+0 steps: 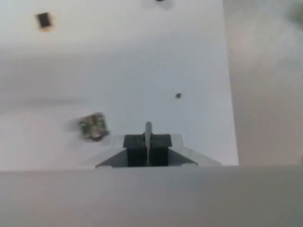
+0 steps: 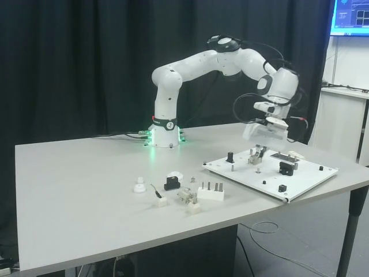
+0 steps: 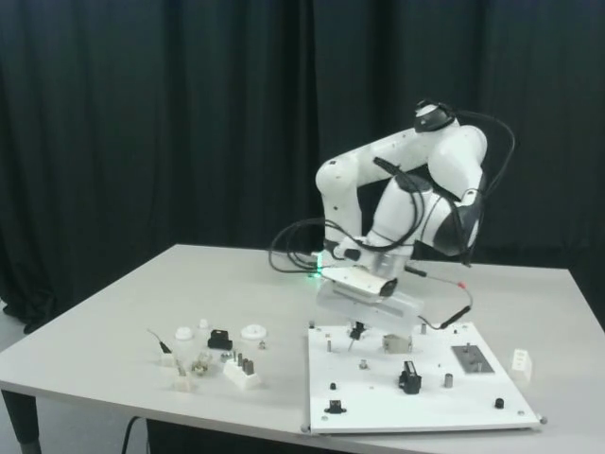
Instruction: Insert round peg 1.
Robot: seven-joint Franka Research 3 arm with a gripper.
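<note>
My gripper is shut on a thin grey round peg that sticks out past the black fingertips. It hangs a little above the white board, with a small dark hole in the board some way from the peg's tip. From the first room view the gripper hovers over the far part of the board. The second room view shows the gripper above the board's near-left area.
A small green and grey fixture and a black block sit on the board. Other fixtures stand there, such as a black one. On the grey table lie a white peg holder, a black part and a white disc.
</note>
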